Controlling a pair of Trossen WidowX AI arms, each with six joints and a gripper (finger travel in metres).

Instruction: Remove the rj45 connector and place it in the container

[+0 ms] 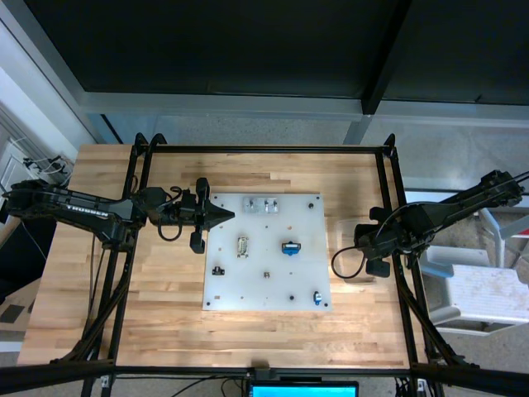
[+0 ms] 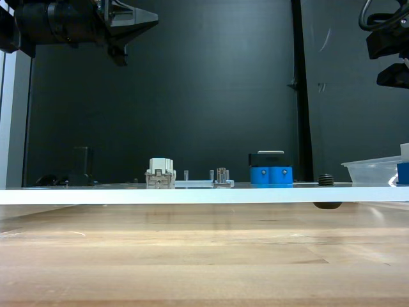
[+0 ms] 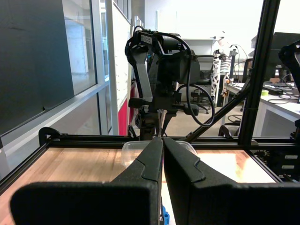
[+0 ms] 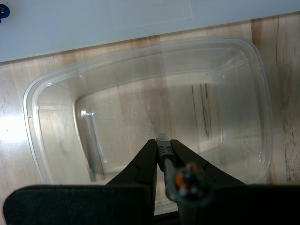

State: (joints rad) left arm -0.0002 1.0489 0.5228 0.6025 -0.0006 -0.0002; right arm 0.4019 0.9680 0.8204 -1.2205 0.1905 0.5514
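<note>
L end effector (image 1: 227, 217) at board (image 1: 264, 285); R's (image 4: 162, 142) grips connector (image 4: 161, 136) over container (image 4: 265, 101) (wrist-cam).

White board (image 1: 273, 281) centred on a wooden table (image 1: 149, 314), carrying a blue block (image 1: 291, 247), a grey socket (image 1: 243, 247) and a small blue knob (image 1: 317, 298) near one corner.

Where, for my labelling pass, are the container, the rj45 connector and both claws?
container (image 4: 262, 93), right wrist view, wall.
rj45 connector (image 4: 164, 152), right wrist view, boot.
right claw (image 4: 162, 141), right wrist view, tips, over container.
left claw (image 1: 231, 215), high view, tips, left edge of board (image 1: 273, 281).
</note>
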